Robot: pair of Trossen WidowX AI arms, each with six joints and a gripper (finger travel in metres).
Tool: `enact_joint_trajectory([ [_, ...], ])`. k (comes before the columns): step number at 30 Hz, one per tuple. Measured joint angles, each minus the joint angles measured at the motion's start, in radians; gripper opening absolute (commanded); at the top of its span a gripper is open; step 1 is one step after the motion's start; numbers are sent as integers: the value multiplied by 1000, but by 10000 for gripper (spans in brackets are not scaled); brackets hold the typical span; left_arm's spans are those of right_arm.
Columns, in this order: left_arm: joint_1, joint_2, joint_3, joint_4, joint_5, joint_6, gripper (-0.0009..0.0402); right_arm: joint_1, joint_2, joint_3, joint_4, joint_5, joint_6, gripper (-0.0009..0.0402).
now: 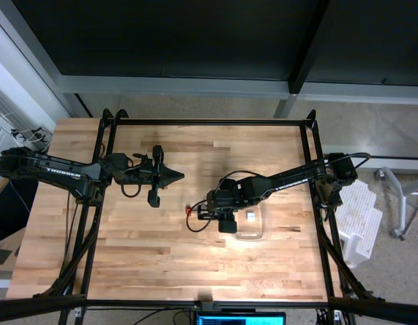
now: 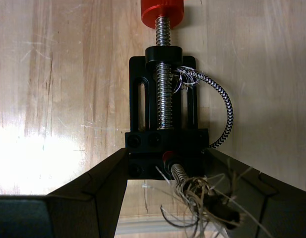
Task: Remove the RCA connector from the receptacle and place in the container
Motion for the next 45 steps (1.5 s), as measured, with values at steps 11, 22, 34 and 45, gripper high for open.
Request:
enact_joint_trajectory([
  [11, 0, 0, 0, 0, 0, 0, 0, 0, 0, -1, -1, 4, 0, 179],
  [22, 0, 0, 0, 0, 0, 0, 0, 0, 0, -2, -3, 5, -5, 95],
  [34, 0, 0, 0, 0, 0, 0, 0, 0, 0, -2, -3, 6, -5, 22],
  [45, 0, 0, 0, 0, 0, 0, 0, 0, -1, -2, -2, 6, -5, 5],
])
